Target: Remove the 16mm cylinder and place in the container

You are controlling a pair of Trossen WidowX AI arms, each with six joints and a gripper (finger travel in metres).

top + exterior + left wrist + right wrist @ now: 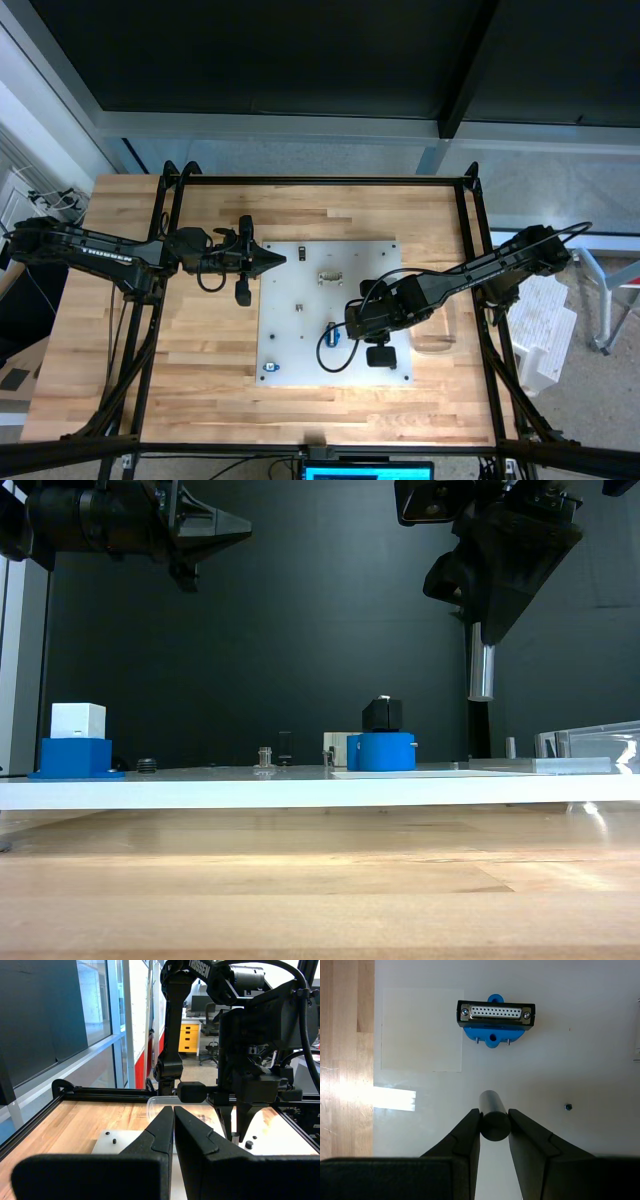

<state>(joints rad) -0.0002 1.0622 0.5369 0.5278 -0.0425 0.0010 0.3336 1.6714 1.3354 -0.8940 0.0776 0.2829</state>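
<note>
My right gripper (494, 1121) is shut on the 16mm cylinder (493, 1119), a plain grey metal stub gripped between its two fingers. In the low view the cylinder (481, 671) hangs upright from the right gripper (484, 630), well above the white board (300, 780). The container (440, 332), a clear plastic tub, sits on the wood just right of the board and close to the right gripper (362, 322). My left gripper (278, 259) hovers high over the board's far left edge with its fingers (165, 1130) pressed together and nothing in them.
On the board (300, 335) are a blue mount with a D-sub connector (495, 1016), a blue round holder (386, 750), a white cube on a blue base (77, 742) and a small peg (297, 307). A black frame rail (320, 181) borders the table.
</note>
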